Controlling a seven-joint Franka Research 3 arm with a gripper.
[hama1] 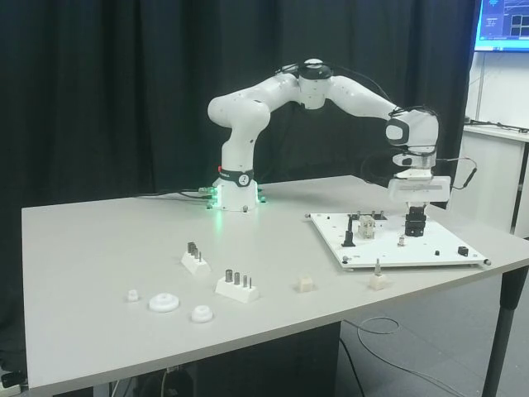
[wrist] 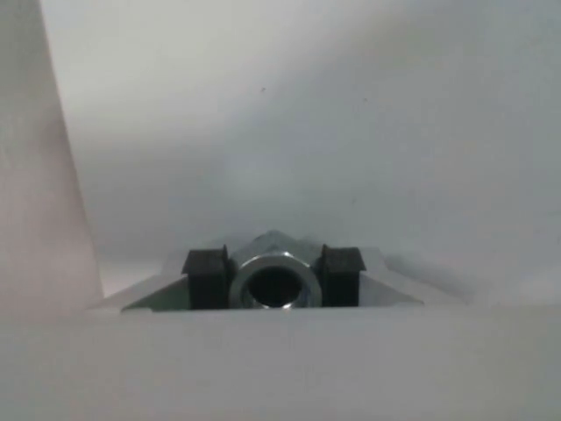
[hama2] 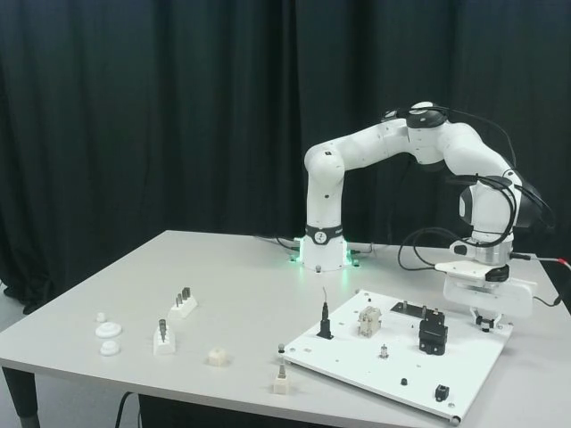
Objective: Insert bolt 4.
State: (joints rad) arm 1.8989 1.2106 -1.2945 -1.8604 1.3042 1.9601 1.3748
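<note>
Two pincer (wrist: 273, 282) fingers clamping bolt (wrist: 273, 281)

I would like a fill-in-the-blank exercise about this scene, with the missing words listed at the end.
1. The end effector is shut on a ____.
2. The end effector hangs over the white ____, not over the bare grey table.
3. The arm's base glows ____.
4. The curtain behind the table is ____.

Missing words: bolt; board; green; black

Grey hex-socket bolt (wrist: 273, 282), head up, gripped
</note>
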